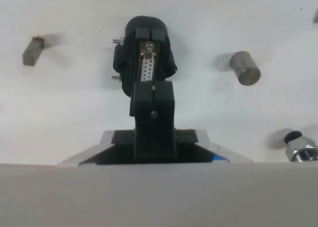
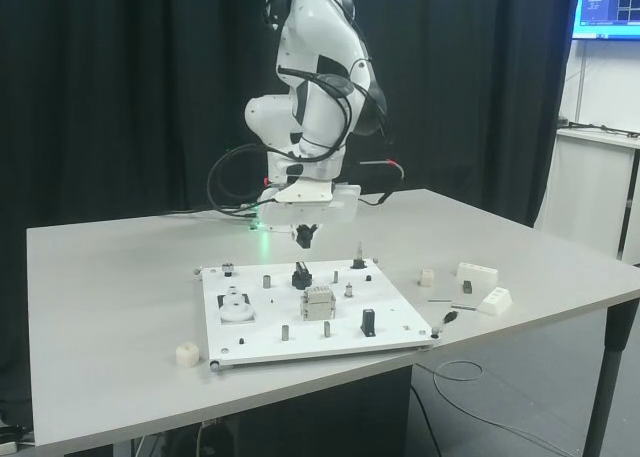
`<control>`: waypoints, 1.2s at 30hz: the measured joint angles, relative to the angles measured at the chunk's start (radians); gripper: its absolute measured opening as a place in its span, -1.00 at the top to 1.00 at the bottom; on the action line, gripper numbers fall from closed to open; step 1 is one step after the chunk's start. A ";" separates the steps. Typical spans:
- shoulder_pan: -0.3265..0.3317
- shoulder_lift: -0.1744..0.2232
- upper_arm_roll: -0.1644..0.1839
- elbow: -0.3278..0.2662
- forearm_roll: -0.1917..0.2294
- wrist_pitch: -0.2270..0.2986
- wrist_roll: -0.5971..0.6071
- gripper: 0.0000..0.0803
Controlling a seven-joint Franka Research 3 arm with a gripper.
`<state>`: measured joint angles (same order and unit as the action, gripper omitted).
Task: Place D-SUB.
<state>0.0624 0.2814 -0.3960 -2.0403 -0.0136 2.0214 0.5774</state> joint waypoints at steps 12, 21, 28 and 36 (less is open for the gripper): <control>0.000 -0.002 0.000 0.015 0.000 -0.015 0.000 0.62; 0.000 -0.002 0.000 0.017 0.000 -0.015 0.000 0.62; 0.000 -0.002 0.000 0.017 0.000 -0.015 0.000 0.62; 0.000 -0.002 0.000 0.018 0.001 -0.015 0.000 0.62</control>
<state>0.0624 0.2798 -0.3963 -2.0219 -0.0131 2.0065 0.5776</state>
